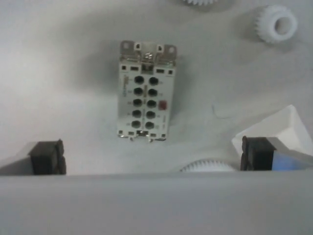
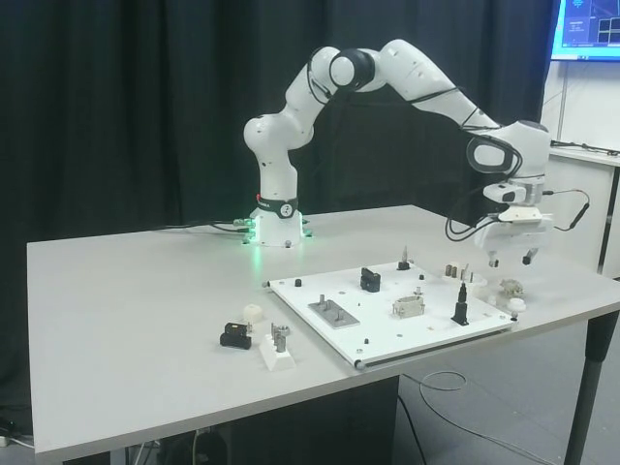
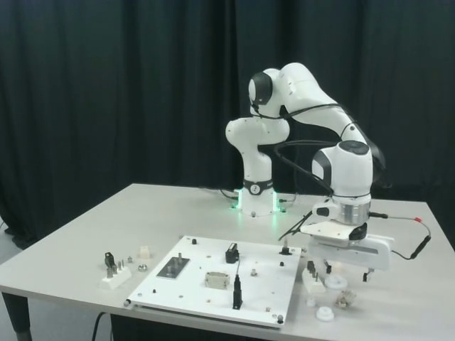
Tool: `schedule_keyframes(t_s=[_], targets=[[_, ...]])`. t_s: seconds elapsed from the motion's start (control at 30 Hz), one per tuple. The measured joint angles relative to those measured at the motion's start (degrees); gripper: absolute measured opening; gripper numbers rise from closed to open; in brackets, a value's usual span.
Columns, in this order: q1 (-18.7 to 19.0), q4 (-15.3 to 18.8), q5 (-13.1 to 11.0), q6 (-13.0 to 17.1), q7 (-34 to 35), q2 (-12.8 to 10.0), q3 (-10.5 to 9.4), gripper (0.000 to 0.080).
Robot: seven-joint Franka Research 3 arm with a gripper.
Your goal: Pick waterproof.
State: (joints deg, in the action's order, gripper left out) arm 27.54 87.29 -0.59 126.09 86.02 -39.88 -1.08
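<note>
First room view, clock laid flat on the table (image 2: 116, 291), 6 = nearest the camera, centre = middle of the white board (image 2: 320, 291).

- Nearest, 8–9 o'clock off the board: black part (image 2: 233, 334), white block with a metal piece on it (image 2: 278, 353), small white gear (image 2: 252, 312). All well apart from the target.
- On the board: grey plate (image 2: 333, 313), metal housing (image 2: 408, 306), upright black post (image 2: 462, 302) near the 3 o'clock edge, black clip (image 2: 369, 280) further back.
- Target: waterproof connector (image 1: 145, 90) lies flat on the table just off the board's 3 o'clock edge (image 2: 511, 287). Grey-white body, two columns of dark pin holes, metal tabs at one end.
- Around it: white gear wheel (image 2: 516, 304) just beside it at 5 o'clock. The wrist view shows more gears, one clear (image 1: 278, 23), one half hidden under the wrist (image 1: 208, 166), plus a white block corner (image 1: 286, 125). None touch the connector and nothing lies on it.
- hand (image 1: 152, 155) hangs above the connector, fingers wide apart, holding nothing, off the table.
- Far: arm base (image 2: 274, 225) with green glow at 11 o'clock, black curtain (image 2: 116, 107), screen corner (image 2: 591, 27) at 1–2 o'clock.
- Writing: fine print along the connector's side and text on the screen, both unreadable.
</note>
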Motion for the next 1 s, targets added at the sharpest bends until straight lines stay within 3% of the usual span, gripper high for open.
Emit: schedule_keyframes(t_s=[1.0], targets=[[0.9, -1.4, -2.9, 2.9, 1.4, -3.1, 1.01, 0.08]])
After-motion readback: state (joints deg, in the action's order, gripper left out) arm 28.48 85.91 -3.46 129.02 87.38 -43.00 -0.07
